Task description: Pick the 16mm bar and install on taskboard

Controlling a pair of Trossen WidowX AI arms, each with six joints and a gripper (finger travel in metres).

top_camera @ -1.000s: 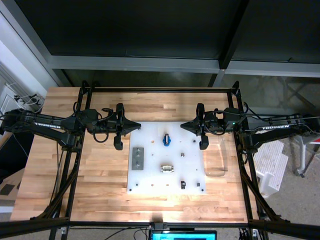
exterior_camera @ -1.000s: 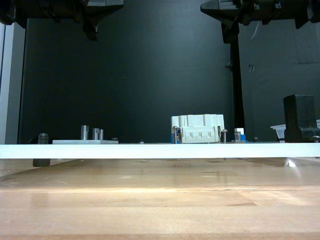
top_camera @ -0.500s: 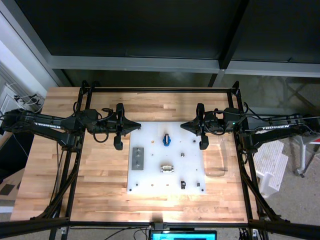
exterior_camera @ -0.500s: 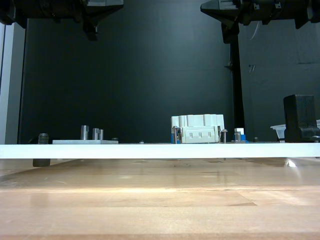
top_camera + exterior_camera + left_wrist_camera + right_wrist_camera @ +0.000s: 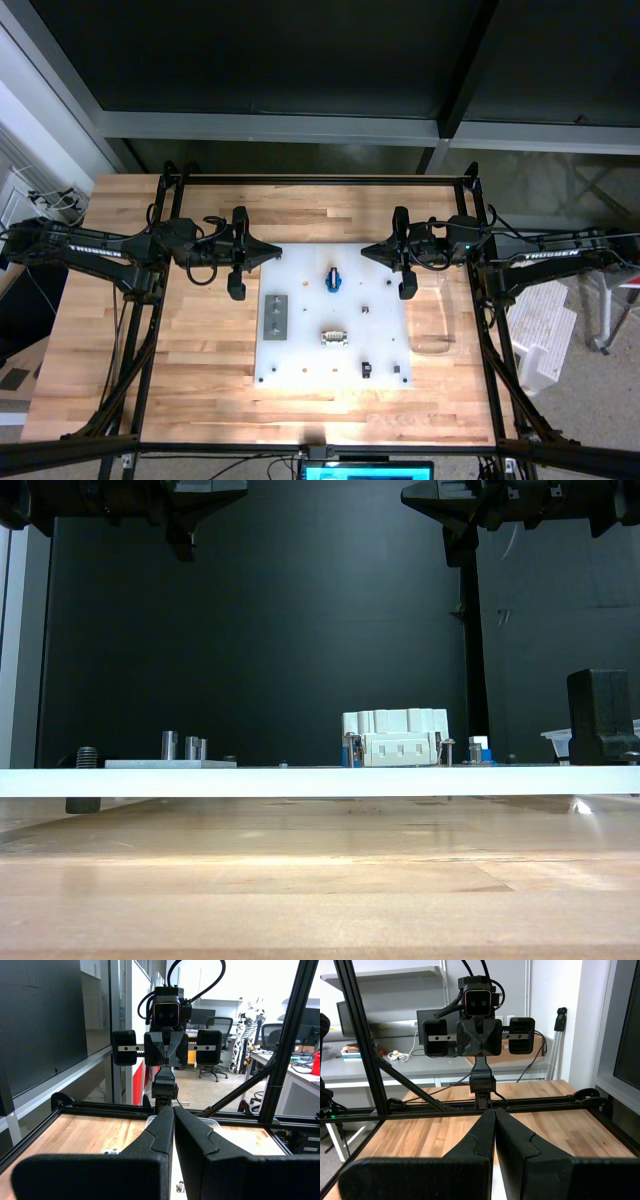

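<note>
**Both grippers shut and high over the board; 16mm bar not identified**

Your landmark is the white rectangular task board (image 5: 300, 350), lying flat on the wooden butcher-block table (image 5: 200, 380).

- Left gripper (image 5: 276, 255): you see it above the board's far-left corner, pointing inward and level. The low view shows it well above the board. In its wrist view the two black fingers (image 5: 160, 1132) lie pressed together along their length.
- Right gripper (image 5: 364, 252): it is above the board's far edge, right of centre, facing the left one. It is just as high, and its fingers (image 5: 482, 1135) are closed on each other too.
- 16mm bar: you cannot tell where it is. A grey metal plate (image 5: 275, 317) on the board's left half carries short upright metal posts (image 5: 170, 745). Whether one of them is the bar cannot be told.
- Also on the board: a blue fitting (image 5: 332, 280) near the far-middle, a cream connector block (image 5: 395, 736) at the centre, and a black block (image 5: 602, 716) toward the near right.
- A clear plastic tray (image 5: 435, 320) lies just beside the board's right edge.
</note>
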